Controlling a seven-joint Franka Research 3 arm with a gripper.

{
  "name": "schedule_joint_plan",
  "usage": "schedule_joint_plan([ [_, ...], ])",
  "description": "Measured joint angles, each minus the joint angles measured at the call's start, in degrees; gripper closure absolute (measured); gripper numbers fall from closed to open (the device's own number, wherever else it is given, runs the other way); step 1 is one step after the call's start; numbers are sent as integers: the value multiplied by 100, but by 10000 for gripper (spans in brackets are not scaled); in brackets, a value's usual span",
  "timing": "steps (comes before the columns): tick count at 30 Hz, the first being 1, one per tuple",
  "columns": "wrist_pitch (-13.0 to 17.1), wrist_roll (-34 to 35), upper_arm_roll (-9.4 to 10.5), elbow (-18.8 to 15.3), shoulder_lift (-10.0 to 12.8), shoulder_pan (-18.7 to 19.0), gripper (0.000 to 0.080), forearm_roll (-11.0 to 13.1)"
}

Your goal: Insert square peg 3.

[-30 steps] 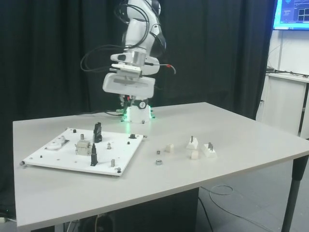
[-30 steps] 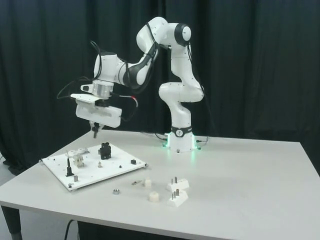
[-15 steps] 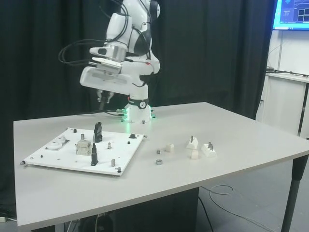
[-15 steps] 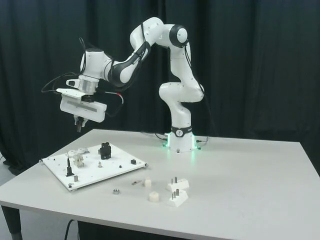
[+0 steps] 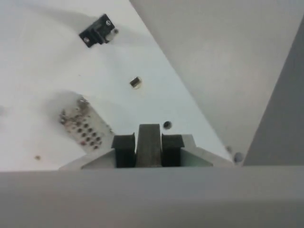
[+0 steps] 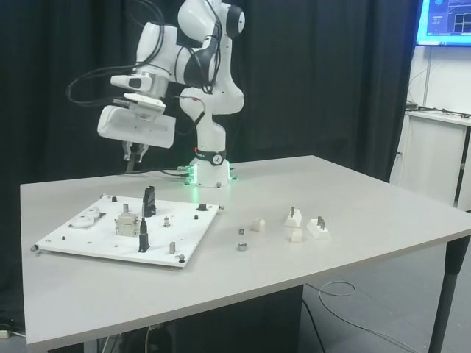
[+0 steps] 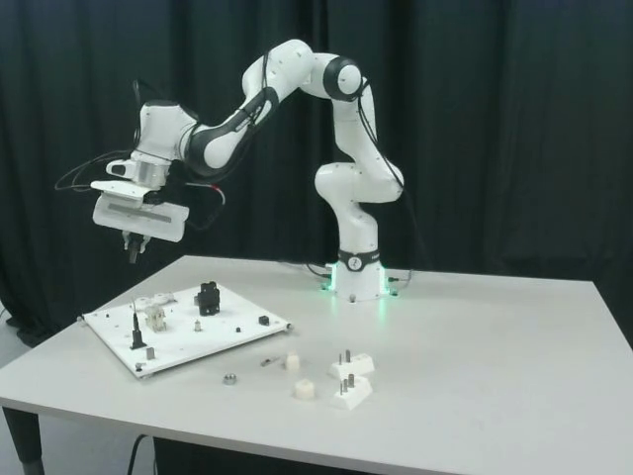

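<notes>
arm (image 7: 297,74): glossy white plastic | table (image 7: 495,376): matt grey | board (image 6: 110,243): smooth white

A long black pleated curtain (image 7: 495,129) is hung behind the scene and fills the whole backdrop in the second room view. A flat grey rectangular table top (image 6: 353,220) is carried on a dark round metal leg (image 6: 446,294) seen at one corner. Beside the curtain, a lit wall screen (image 6: 444,20) is mounted high, and a white cabinet (image 6: 434,151) is placed below it. A thin cable loop (image 6: 335,290) is laid on the grey floor (image 6: 375,323) beneath the table.
</notes>
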Motion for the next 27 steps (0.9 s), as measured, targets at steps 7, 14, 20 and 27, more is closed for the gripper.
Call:
schedule_joint_plan([
  [7, -12, -1251, 0, 333, 420, -206, 689, 603],
  [14, -178, -2086, 0, 624, 774, -380, 689, 907],
  [20, -286, -2699, 1, 754, 996, -485, 689, 1086],
  [27, -368, -3495, 2, 789, 1198, -578, 689, 1326],
])
